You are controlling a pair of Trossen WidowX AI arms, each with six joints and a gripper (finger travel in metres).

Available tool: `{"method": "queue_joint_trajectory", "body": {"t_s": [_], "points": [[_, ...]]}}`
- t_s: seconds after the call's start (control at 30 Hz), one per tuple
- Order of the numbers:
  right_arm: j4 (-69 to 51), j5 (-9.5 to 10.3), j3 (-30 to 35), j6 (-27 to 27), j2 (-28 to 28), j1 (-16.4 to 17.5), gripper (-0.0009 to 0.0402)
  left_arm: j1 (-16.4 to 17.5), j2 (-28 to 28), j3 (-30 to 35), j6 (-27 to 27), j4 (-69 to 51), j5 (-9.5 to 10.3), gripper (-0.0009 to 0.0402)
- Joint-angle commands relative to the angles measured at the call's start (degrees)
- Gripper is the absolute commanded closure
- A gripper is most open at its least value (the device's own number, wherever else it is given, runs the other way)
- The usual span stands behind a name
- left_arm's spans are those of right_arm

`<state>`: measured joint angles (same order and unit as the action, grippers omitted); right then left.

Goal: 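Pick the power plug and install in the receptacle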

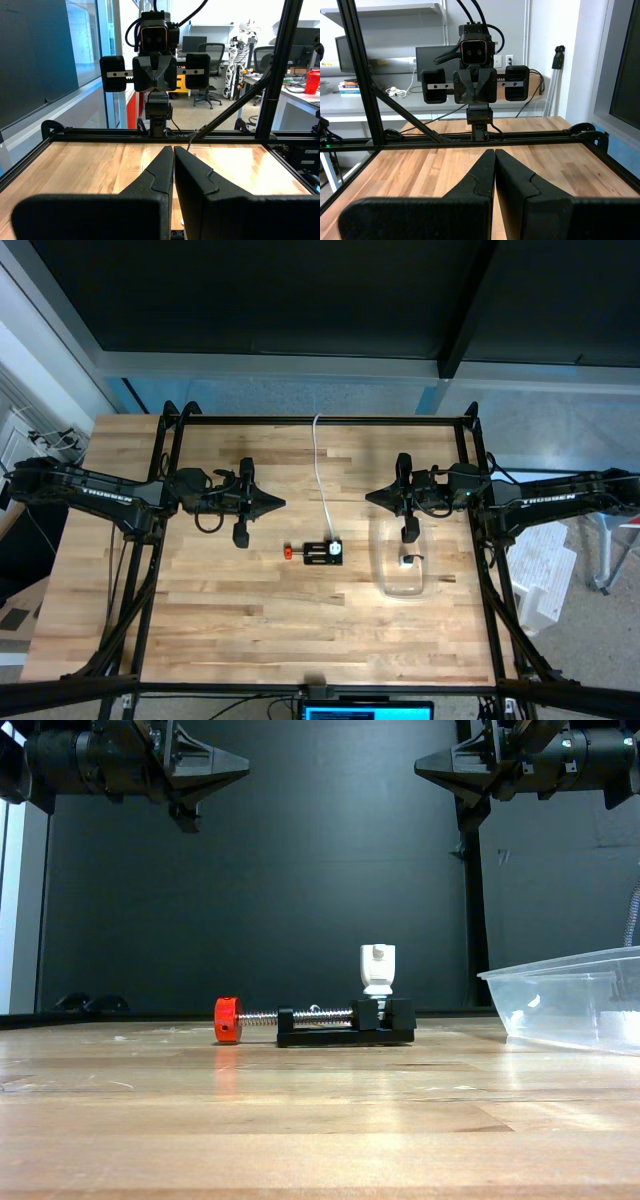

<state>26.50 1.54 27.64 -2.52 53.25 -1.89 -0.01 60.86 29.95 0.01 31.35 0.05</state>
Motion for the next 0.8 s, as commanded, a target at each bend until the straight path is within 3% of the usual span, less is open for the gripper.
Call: {"method": "queue_joint_trajectory", "body": {"t_s": [0.03, 0.57, 0.8], "points": [[0.1, 0.00, 0.0, 0.0, 0.0, 0.0, 0.0393, 0.0, 0.0, 0.0, 0.0, 0.0, -0.02, 0.0393], [-0.4, 0.02, 0.1, -1.9, -1.0, 0.1, 0.0393, 0.0, 0.0, 0.0, 0.0, 0.0, 0.00, 0.0393], [-14.9, 0.04, 4.3, -1.5, -5.2, 0.2, 0.0393, 0.0, 0.0, 0.0, 0.0, 0.0, -0.02, 0.0393]]}}
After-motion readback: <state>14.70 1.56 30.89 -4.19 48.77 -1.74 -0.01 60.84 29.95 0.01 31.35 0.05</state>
